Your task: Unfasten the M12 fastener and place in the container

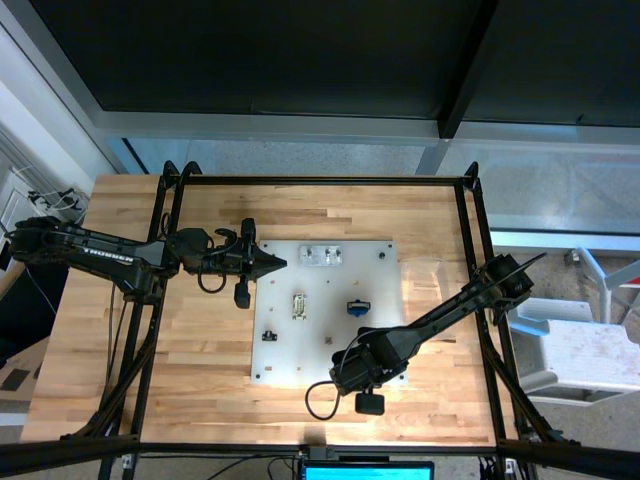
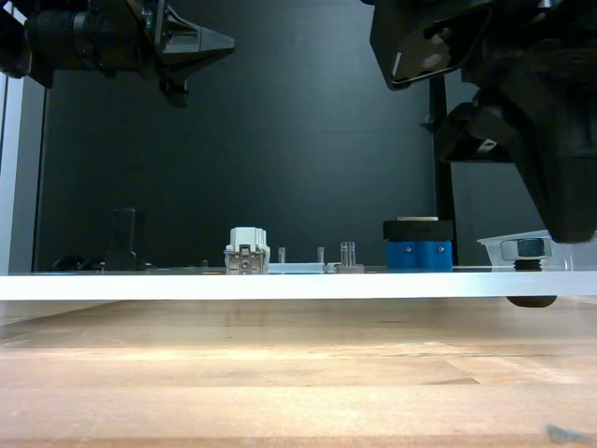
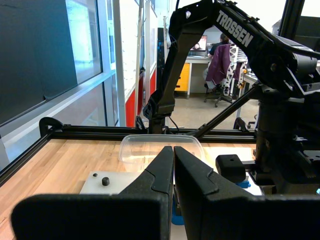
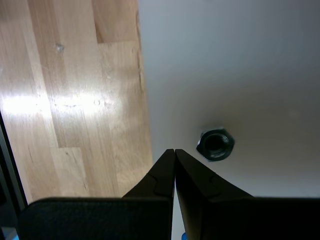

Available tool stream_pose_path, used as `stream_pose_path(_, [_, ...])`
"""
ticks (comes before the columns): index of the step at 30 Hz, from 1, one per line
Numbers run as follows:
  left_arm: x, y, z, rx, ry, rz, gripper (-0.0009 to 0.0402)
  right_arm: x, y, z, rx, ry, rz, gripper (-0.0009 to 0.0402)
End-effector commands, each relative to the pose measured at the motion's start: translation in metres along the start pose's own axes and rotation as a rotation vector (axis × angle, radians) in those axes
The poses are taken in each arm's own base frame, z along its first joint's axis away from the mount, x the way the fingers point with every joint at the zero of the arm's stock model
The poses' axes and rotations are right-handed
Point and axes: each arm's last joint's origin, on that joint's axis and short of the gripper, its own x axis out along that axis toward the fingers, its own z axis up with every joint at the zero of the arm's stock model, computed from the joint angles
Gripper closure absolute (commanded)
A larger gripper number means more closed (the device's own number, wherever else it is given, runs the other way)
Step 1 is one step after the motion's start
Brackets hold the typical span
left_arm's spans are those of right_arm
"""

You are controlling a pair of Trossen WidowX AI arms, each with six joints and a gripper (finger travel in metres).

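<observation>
M12 nut on its stud.
We see the right claw, closed and empty, near the nut; the left claw, closed, above the board's left edge.

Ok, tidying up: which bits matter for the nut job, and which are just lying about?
Job: nut on its stud; tray; right end effector shut beside nut.
Idle: left end effector parked at left edge of board; blue block; white connector.
</observation>
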Motion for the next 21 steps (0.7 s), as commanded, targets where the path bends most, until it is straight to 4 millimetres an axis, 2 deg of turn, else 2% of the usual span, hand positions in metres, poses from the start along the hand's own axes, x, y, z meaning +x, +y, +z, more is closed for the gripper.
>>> stream_pose_path(1, [0.0,0.0,0.0,0.0,0.0,0.0,0.0393,0.001,-0.001,0.0,-0.001,0.0,-0.006,0.0393])
stream_pose_path(7, [0.0,0.0,0.0,0.0,0.0,0.0,0.0393,0.0,-0.005,-0.001,0.005,0.008,-0.053,0.0393])
stream_pose_path(12, [0.0,0.0,0.0,0.0,0.0,0.0,0.0393,-0.004,-0.016,-0.007,0.097,-0.023,-0.285,0.0393])
stream_pose_path(21, [0.0,0.0,0.0,0.0,0.0,0.0,0.0393,-0.011,-0.015,-0.007,0.103,-0.026,-0.247,0.0393])
